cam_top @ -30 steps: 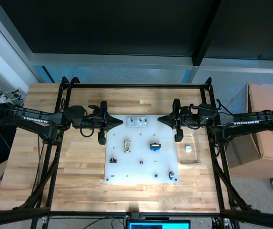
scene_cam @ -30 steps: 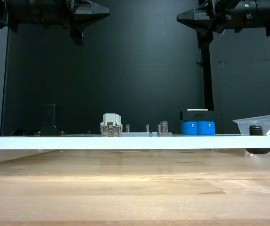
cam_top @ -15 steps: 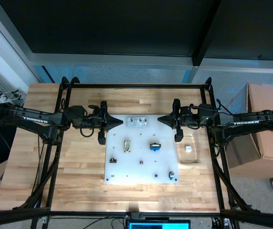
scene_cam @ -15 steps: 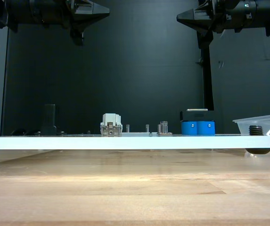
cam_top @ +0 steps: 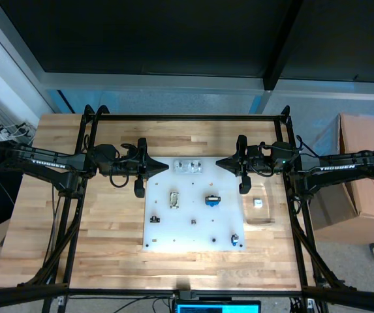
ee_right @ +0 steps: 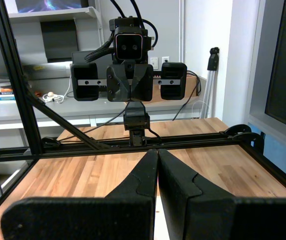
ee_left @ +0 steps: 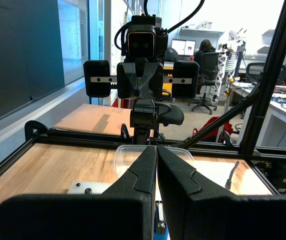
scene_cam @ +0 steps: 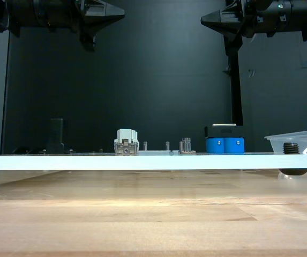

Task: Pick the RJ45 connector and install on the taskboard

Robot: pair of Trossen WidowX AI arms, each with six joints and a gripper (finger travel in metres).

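Observation:
At the near right corner of the white board (cam_top: 173, 228), the blue jack (cam_top: 236, 240) carries a grey piece on top; it looks like the connector seated there, but I cannot tell how deep it sits. In the clear tray (cam_top: 262, 220) the white block (cam_top: 258, 203) looks bare, with no cable running off it. My left gripper (cam_top: 166, 167) hangs high over the board's far left edge. Its fingers (ee_left: 145, 165) are shut on nothing. Over the far right edge, just as high, my right gripper (cam_top: 218, 163) is shut and empty, fingers (ee_right: 147, 167) pressed together.
Other fittings stand on the board: a grey-white socket (cam_top: 173, 199), a blue part with a dark top (cam_top: 212, 200) and a clear piece at the far edge (cam_top: 188, 167). A black frame (cam_top: 187, 118) rings the table. A cardboard box (cam_top: 363, 169) stands to the right.

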